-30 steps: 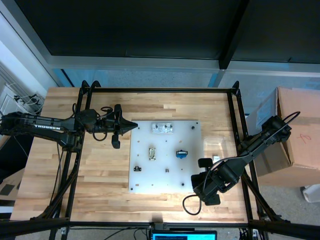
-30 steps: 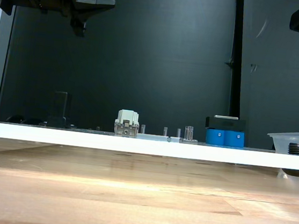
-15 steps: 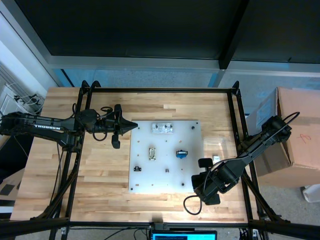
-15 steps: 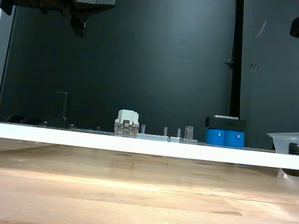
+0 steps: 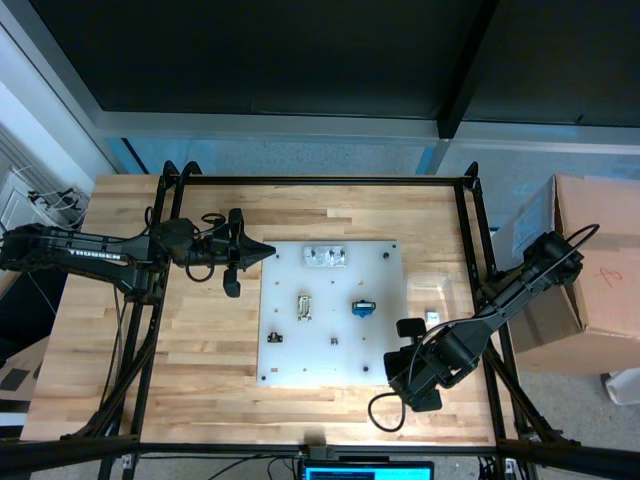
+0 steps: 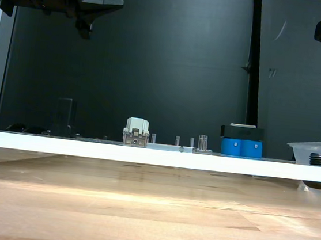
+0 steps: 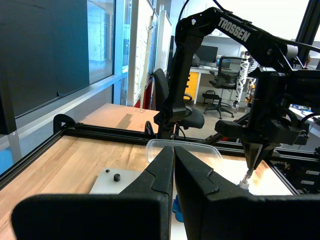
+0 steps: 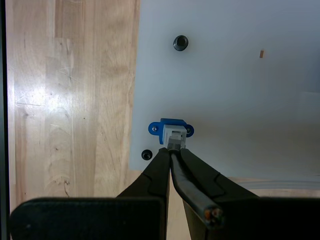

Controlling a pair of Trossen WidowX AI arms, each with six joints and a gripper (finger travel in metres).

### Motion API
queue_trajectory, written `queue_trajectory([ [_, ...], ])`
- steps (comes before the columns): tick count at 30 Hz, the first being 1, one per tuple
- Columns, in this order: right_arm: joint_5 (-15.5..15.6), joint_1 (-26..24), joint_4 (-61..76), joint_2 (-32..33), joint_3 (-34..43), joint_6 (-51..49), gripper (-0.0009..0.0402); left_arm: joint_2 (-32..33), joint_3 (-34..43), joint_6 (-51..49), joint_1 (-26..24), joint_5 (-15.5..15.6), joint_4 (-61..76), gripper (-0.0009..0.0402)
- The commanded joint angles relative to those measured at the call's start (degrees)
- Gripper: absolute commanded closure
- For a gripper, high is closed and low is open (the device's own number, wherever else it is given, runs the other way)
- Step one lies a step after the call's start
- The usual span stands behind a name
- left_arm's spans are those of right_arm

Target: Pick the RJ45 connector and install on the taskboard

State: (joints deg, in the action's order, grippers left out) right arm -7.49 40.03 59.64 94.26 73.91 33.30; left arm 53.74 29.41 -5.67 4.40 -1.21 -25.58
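Note:
The RJ45 connector (image 8: 175, 136) is a pale grey plug on a short dark cable, held in my right gripper (image 8: 172, 150), which is shut on the cable just behind it. It hangs in the air (image 7: 244, 184), clear of the white taskboard (image 5: 385, 285). In the right wrist view its blue seat (image 8: 157, 128) lies straight beyond the plug. The right gripper (image 5: 400, 372) hovers high over the board's near right corner. The blue seat (image 5: 362, 308) is mid-board. My left gripper (image 5: 264, 252) is shut with nothing in it, high beside the board's far left edge.
A clear plastic bin (image 5: 430, 290) sits just right of the board. A grey-white connector block (image 5: 304, 306) and a silver part (image 5: 326, 256) stand on the board. A black frame rail (image 5: 478, 250) and a cardboard box (image 5: 590, 260) bound the right side.
In the low view the right gripper has shifted slightly to the right and a little lower, still holding the connector. The left arm has not moved.

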Motion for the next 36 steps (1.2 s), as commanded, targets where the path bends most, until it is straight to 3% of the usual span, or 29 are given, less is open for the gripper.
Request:
queue_trajectory([
  [1, -0.02, 0.02, 0.11, 0.02, 0.02, -0.13, 0.0393, 0.00, 0.00, 0.02, 0.00, 0.00, 0.00, 0.0393],
  [27, 0.00, -0.04, -0.35, 0.02, 0.02, -0.13, 0.0392, 0.00, 0.00, 0.02, 0.00, 0.00, 0.00, 0.0393],
  [36, -0.02, -0.04, -0.26, 0.02, 0.02, 0.35, 0.0330, 0.00, 0.00, 0.02, 0.00, 0.00, 0.00, 0.0393],
])
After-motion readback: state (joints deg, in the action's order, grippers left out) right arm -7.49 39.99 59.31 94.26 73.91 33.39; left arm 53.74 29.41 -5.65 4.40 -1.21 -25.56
